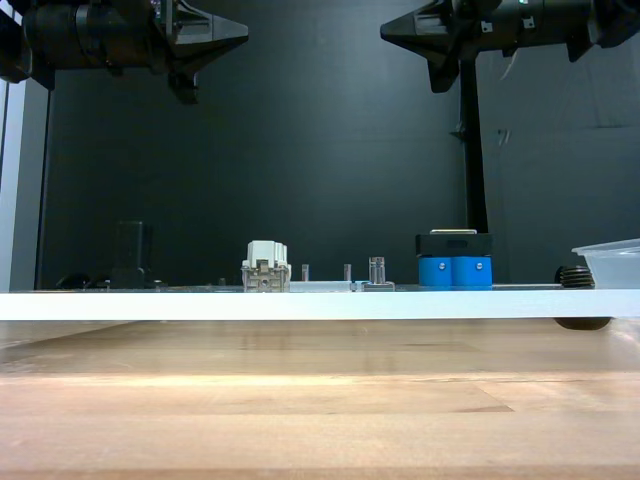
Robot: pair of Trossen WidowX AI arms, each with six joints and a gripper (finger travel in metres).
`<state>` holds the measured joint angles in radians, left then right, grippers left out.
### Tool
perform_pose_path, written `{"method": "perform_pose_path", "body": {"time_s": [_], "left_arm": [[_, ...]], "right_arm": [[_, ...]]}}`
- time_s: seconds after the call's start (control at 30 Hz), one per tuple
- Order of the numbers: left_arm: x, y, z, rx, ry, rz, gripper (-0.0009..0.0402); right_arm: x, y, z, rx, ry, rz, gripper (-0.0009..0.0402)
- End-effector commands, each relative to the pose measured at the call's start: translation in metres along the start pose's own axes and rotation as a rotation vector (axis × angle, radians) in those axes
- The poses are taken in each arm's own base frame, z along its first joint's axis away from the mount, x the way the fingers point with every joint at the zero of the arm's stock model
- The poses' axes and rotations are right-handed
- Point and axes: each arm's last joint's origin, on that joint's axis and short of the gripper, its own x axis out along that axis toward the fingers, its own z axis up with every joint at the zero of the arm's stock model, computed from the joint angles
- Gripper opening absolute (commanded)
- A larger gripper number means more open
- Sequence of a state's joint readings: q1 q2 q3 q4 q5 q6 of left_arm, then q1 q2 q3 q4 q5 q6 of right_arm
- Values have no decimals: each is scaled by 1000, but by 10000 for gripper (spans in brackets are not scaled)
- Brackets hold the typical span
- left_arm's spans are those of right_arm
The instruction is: Pick the RJ45 connector and install on taskboard
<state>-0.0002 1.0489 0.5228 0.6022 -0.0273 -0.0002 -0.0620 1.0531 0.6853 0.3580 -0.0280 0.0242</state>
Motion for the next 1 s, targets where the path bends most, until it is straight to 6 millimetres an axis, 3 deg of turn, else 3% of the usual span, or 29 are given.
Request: {"method": "perform_pose_path", "body": {"time_s": [0.03, 0.53, 1.0], "left_arm": [[0, 0, 0, 0, 0, 0, 0], [0, 0, 0, 0, 0, 0, 0], [0, 0, 0, 0, 0, 0, 0]], "right_arm": [[-1, 0, -1, 12, -14, 0, 0], [-6, 1, -16, 55, -14, 6, 0], [-7, 2, -16, 53, -13, 9, 0]]}}
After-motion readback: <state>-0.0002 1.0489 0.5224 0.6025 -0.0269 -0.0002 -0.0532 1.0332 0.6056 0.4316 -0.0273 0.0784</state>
